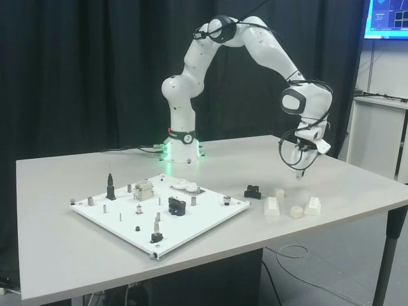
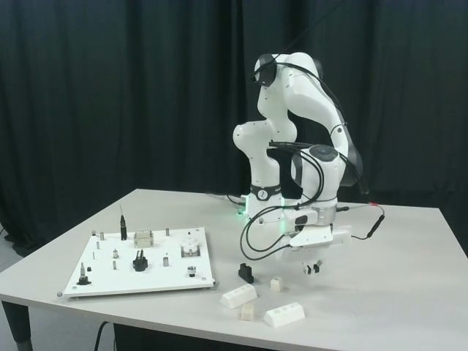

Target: Place small gear.

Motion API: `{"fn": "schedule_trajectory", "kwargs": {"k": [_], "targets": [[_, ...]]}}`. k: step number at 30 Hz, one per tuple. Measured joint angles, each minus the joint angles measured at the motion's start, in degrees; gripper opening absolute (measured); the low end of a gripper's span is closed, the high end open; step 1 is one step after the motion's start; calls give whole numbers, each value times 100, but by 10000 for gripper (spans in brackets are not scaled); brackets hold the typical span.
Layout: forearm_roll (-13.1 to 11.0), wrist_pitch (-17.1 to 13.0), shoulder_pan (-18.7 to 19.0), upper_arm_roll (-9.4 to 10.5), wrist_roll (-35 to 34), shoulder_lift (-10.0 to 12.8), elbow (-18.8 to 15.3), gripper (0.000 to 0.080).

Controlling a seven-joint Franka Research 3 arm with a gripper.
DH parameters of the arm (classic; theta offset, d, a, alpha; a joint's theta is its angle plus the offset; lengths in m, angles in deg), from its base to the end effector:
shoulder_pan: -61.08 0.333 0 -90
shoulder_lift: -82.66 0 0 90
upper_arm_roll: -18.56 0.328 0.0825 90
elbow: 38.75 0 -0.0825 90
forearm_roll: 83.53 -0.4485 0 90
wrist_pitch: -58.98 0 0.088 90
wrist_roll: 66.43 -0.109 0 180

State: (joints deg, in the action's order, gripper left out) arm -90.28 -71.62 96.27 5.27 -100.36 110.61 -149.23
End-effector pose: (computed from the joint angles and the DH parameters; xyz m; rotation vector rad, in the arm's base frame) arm 0.6106 0.2508 0.1913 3.0315 -0.4158 -0.1451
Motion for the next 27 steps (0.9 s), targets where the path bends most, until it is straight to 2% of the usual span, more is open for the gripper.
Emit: {"fn": "schedule_trajectory", "kwargs": {"k": [11, 27], "targets": [[0, 62, 0, 40, -79, 238, 166, 137], [0, 62, -25, 41, -89, 359, 227, 137]]}}
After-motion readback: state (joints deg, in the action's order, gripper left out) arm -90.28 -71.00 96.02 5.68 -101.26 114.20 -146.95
